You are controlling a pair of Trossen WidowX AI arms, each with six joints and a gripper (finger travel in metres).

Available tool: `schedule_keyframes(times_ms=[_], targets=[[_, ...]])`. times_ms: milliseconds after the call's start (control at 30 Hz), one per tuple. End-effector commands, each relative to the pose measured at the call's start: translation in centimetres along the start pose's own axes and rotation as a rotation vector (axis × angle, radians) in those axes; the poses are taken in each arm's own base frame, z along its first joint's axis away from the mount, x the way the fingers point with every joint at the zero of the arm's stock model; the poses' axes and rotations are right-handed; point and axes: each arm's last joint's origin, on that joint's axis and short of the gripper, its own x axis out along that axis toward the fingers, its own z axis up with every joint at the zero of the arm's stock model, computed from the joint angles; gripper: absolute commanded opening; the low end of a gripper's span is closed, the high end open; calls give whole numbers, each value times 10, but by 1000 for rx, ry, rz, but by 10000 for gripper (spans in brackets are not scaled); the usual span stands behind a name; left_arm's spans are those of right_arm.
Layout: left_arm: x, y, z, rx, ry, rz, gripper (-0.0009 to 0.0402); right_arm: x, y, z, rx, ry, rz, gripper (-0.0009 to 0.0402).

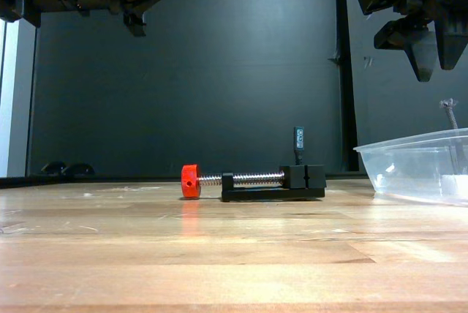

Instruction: Pick the usb-c connector and install on the hub

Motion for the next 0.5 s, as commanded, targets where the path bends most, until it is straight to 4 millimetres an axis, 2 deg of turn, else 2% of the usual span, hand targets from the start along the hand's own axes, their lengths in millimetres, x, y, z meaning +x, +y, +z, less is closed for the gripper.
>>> schedule_keyframes(times_ms=[33, 267, 500], targets=[[0, 0, 0, 0, 0, 0, 0, 0, 0, 0, 0, 1, 1, 181], [0, 0, 0, 0, 0, 0, 0, 7, 1, -2, -4, 10, -26, 181], [0, 0, 0, 0, 0, 0, 0, 15, 4, 5, -9, 21, -28, 181]])
